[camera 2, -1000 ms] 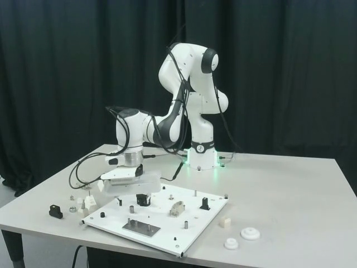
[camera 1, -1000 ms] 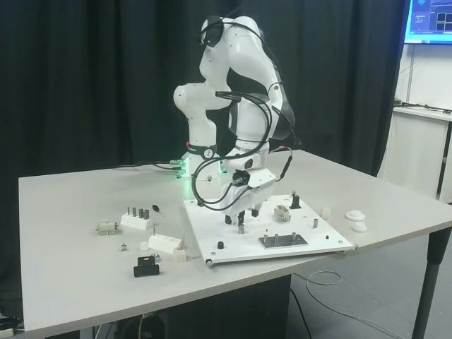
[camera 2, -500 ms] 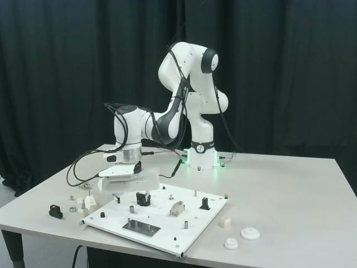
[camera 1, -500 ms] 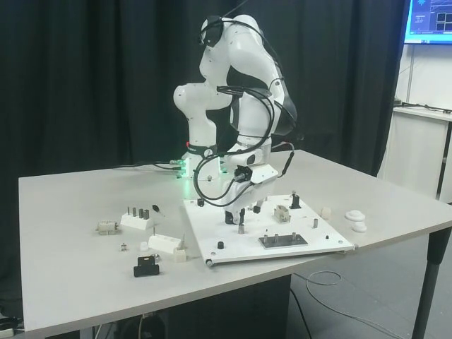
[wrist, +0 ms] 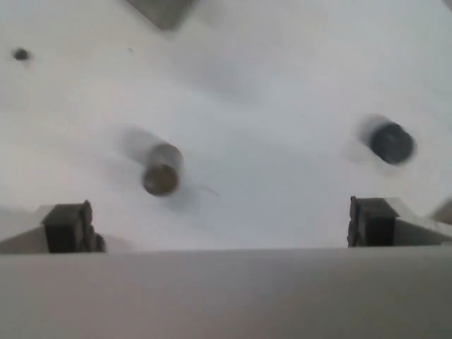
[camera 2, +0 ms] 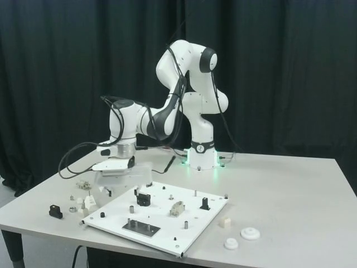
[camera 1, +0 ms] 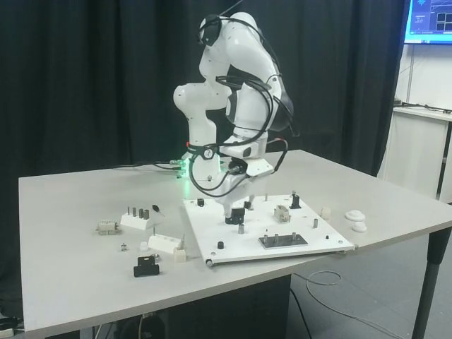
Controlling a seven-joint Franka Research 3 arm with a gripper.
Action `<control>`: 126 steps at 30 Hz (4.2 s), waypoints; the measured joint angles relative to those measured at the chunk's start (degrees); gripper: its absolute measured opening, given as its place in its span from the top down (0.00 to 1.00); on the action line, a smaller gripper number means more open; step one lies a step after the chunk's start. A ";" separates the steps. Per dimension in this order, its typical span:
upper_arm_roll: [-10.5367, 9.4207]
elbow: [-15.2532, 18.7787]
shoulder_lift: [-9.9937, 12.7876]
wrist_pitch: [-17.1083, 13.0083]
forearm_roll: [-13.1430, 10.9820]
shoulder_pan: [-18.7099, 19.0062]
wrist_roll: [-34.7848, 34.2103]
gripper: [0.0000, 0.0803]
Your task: Pick round peg 1.
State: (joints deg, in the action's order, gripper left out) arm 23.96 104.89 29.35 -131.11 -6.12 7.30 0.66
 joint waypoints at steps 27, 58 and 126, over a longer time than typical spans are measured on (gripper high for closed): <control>0.47 -3.91 -0.54 2.57 5.53 -9.69 10.78 0.00; 0.49 -5.63 7.11 -0.69 5.53 -15.51 20.35 0.00; 0.26 -4.51 6.52 3.45 5.20 -17.07 21.16 0.96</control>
State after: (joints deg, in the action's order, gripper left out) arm 24.22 100.38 35.87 -127.66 -0.91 -9.77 21.82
